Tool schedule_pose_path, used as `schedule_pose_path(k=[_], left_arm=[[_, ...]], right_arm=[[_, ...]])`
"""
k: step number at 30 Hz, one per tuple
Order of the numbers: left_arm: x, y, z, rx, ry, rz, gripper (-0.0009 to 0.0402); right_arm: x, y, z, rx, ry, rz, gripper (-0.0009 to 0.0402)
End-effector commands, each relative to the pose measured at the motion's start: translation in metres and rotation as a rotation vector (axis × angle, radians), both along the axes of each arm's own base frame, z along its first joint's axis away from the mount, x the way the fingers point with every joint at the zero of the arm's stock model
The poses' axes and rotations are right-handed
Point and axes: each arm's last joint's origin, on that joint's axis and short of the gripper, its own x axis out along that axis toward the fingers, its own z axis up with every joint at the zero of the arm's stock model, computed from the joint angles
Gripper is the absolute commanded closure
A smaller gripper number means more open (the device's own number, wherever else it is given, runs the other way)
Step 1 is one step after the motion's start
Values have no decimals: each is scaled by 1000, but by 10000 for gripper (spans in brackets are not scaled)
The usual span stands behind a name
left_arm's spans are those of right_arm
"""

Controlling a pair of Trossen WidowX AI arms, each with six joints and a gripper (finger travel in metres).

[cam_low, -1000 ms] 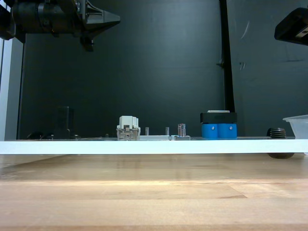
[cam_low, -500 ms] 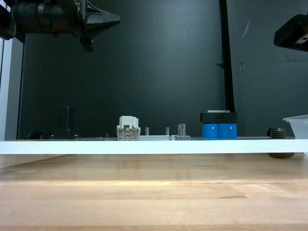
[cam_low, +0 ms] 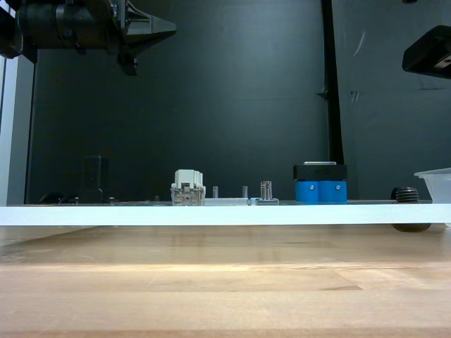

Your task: Pick the RJ45 connector and install on taskboard

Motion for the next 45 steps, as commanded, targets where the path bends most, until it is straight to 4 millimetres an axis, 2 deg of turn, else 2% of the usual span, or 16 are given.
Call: schedule_pose_path(k=[1,23,37,45], left_arm=[[0,0,0,0,0,0,393],[0,0,0,0,0,0,393],[0,0,0,0,0,0,393],[0,0,0,0,0,0,393]], right_arm=[[-1,0,-2,-3,3,0,393],[-3,-3,-12,-9,10,1,393],[-3,-2,-13,-7,8,3,392],[-4,-2,-10,3,-4,3,361]])
